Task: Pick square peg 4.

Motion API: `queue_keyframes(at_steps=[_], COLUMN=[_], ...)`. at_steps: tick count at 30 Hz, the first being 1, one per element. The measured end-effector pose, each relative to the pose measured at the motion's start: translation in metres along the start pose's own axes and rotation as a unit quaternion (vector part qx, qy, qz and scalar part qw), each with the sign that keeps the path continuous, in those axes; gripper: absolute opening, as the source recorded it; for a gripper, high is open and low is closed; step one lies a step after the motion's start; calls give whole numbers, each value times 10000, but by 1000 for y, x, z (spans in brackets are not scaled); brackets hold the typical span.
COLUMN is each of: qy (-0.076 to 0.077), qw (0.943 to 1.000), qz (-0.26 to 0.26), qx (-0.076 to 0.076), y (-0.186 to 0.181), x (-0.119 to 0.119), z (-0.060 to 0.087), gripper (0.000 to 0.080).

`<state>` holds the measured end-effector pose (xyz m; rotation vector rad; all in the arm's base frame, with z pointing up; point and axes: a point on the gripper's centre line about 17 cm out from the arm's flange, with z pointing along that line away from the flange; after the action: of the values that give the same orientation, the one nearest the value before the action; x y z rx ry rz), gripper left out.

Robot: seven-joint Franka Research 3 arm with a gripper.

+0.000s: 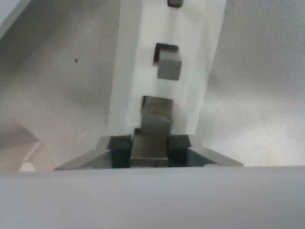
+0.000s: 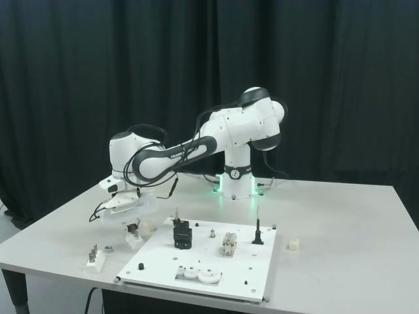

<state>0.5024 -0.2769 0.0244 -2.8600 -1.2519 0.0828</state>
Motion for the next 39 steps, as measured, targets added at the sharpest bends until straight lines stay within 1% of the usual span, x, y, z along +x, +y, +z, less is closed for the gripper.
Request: queue_keyframes(at_steps=[10,16,24,31,39], qy=[1,2,27,32,36], qw=[10000,10000,10000,10000,9999], qz=[5,36,72,64,156], qx=[-7,-33,-25,11,6], y=[0,1,-1,-4,-5], x=[0,-1,-3,-3,-2], z=[-1,-6,-21,-34,-49], gripper=[155,155,155,155,155])
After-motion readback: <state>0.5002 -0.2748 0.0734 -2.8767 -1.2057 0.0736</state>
